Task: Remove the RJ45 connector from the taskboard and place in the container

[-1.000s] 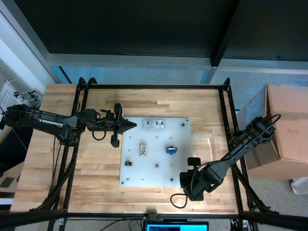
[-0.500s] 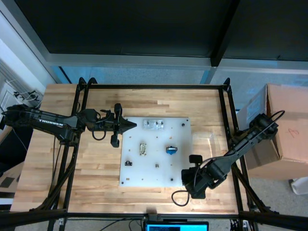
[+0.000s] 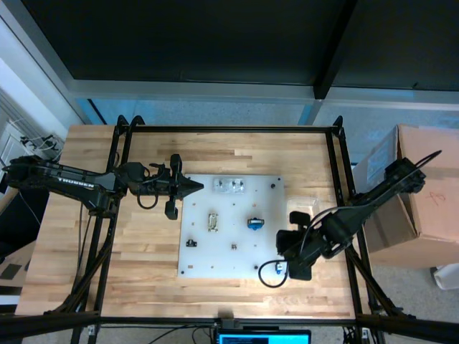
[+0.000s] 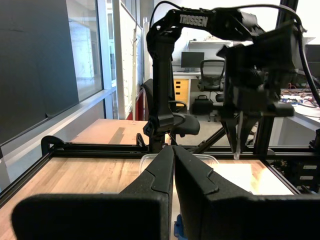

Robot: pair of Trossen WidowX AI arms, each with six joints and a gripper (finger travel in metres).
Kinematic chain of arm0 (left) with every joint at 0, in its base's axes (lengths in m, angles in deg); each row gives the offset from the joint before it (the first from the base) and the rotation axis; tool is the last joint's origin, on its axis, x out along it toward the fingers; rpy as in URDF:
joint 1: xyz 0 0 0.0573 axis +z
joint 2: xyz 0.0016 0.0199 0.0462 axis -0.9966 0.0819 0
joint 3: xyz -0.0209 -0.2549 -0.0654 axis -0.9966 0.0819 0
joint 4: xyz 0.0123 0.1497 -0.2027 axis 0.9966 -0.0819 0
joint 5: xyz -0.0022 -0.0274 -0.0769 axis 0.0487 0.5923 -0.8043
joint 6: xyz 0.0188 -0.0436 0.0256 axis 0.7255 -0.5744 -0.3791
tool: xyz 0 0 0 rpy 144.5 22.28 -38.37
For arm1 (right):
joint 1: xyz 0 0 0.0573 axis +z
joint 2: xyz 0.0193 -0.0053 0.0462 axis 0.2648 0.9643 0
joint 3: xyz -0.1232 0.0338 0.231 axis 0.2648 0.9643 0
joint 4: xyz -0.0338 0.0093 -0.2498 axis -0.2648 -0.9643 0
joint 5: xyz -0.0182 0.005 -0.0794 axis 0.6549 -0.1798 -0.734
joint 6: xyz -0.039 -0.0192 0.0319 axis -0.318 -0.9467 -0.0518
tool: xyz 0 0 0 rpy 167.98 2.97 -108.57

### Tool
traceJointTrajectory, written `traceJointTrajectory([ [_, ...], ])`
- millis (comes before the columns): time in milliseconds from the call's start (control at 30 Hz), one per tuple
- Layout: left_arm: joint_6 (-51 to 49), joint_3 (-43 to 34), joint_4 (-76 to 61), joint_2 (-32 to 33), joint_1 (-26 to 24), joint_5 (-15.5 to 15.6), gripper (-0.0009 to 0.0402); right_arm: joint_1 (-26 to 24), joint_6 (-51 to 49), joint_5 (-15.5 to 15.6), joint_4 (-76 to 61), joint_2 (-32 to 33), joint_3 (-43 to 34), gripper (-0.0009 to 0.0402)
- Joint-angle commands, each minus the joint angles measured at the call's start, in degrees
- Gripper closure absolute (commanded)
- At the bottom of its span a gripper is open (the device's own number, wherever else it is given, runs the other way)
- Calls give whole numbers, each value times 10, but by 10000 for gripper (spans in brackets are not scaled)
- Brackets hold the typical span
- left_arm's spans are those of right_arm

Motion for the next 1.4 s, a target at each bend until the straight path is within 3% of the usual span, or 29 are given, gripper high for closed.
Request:
traceJointTrajectory([
  [33, 0, 0, 0, 0, 0, 0, 393, -8, 0, 0, -2, -5, -1, 393],
  [400, 0, 0, 0, 0, 0, 0, 393, -24, 2, 2, -42, -12, 0, 393],
  [667, 0, 0, 0, 0, 0, 0, 393, -70, -2, -1, -77, -31, 6, 393],
  [900, 0, 0, 0, 0, 0, 0, 393, -143, -35, 0, -78, -86, 66, 393],
  [1400, 0, 0, 0, 0, 0, 0, 393, -334, -250, 15, -79, -203, 185, 393],
])
